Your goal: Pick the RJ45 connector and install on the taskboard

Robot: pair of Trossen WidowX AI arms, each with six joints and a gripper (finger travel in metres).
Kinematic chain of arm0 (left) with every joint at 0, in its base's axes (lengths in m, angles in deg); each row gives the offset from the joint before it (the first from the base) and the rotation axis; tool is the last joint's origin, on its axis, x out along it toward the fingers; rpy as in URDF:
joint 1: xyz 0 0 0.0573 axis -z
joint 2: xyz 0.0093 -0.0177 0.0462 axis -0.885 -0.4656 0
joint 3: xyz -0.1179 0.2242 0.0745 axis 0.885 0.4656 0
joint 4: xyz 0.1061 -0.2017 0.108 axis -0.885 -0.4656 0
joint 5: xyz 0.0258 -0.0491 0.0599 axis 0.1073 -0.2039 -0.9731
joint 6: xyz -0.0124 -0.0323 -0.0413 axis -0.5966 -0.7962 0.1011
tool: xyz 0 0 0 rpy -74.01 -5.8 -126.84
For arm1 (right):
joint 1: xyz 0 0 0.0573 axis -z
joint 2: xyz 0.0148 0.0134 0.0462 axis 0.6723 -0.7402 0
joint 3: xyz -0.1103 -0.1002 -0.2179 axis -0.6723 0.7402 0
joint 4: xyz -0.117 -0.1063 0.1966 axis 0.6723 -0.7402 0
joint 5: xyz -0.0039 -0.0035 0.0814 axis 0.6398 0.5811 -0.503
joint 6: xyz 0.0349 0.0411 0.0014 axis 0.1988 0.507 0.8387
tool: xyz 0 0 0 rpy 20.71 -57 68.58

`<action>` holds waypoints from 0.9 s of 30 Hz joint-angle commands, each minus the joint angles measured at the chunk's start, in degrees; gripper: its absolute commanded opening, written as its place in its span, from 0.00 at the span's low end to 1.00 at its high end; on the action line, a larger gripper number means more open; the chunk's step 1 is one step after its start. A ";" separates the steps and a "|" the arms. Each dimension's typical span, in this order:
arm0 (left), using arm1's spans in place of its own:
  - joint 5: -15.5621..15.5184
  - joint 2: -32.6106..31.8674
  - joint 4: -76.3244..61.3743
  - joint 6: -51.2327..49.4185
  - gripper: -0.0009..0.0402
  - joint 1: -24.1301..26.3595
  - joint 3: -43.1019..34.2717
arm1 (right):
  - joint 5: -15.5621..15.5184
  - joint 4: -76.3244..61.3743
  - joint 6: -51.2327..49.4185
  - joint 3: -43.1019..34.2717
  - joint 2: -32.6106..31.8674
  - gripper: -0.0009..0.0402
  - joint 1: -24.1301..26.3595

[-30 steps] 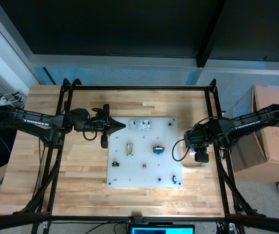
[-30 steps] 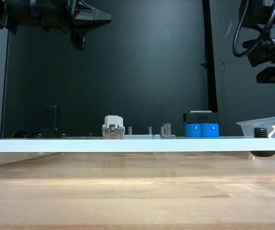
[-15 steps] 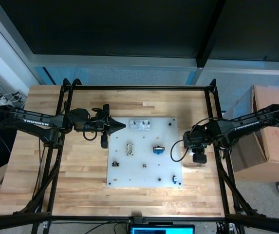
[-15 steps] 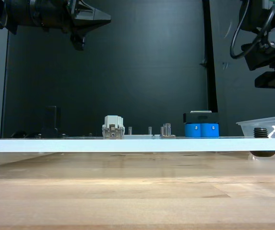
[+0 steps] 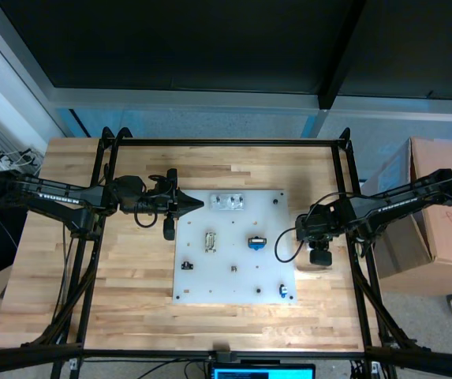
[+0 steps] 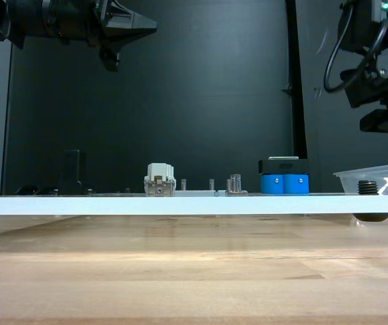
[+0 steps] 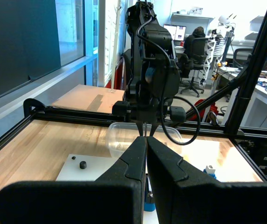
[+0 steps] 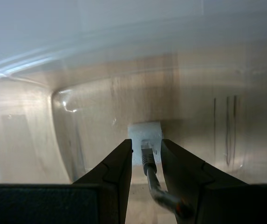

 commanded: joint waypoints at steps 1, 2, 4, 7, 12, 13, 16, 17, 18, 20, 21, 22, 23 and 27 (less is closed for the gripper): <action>0.00 0.00 0.00 0.02 0.02 -0.02 -0.02 | 0.02 0.07 -0.13 0.02 -2.25 0.23 -0.02; 0.02 0.00 0.00 0.02 0.02 0.00 -0.02 | 0.04 0.15 -0.13 0.02 -3.04 0.23 -0.02; 0.02 0.00 0.00 0.02 0.02 0.00 -0.02 | 0.07 0.72 -0.15 0.02 -4.55 0.21 -0.04; 0.02 0.00 0.00 0.02 0.02 0.00 -0.02 | 0.13 2.71 -0.44 0.09 -6.21 0.15 -0.04; 0.00 0.00 0.00 0.02 0.02 -0.02 -0.02 | 1.60 4.28 -0.26 1.14 -6.95 0.03 -0.09; 0.00 0.00 0.02 0.02 0.02 0.00 -0.02 | 1.57 4.59 -0.13 1.33 -6.95 0.03 -0.09; 0.02 0.00 0.00 0.02 0.02 -0.02 -0.02 | 1.51 6.34 -0.26 1.55 -6.93 0.02 -0.13; 0.02 0.00 0.00 0.02 0.02 -0.02 -0.02 | 1.36 7.32 -0.39 1.55 -6.93 0.02 -0.13; 0.00 0.00 0.00 0.02 0.02 -0.02 -0.02 | 1.31 8.52 -0.66 1.55 -6.91 0.02 -0.13; 0.00 0.00 0.00 0.02 0.02 -0.02 -0.02 | 0.98 11.41 -0.70 1.55 -6.82 0.02 -0.15; 0.02 0.00 0.00 0.02 0.02 -0.02 -0.02 | 0.98 12.81 -0.61 1.55 -6.82 0.02 -0.15; 0.02 0.00 0.00 0.02 0.02 -0.02 -0.02 | 0.96 13.92 -0.61 1.53 -6.82 0.02 -0.15; 0.00 0.00 0.00 0.02 0.02 -0.02 -0.02 | 1.03 14.58 -0.52 1.44 -6.82 0.02 -0.15; 0.02 0.00 0.02 0.02 0.02 -0.02 -0.02 | 1.09 14.78 -0.17 1.07 -6.82 0.02 -0.13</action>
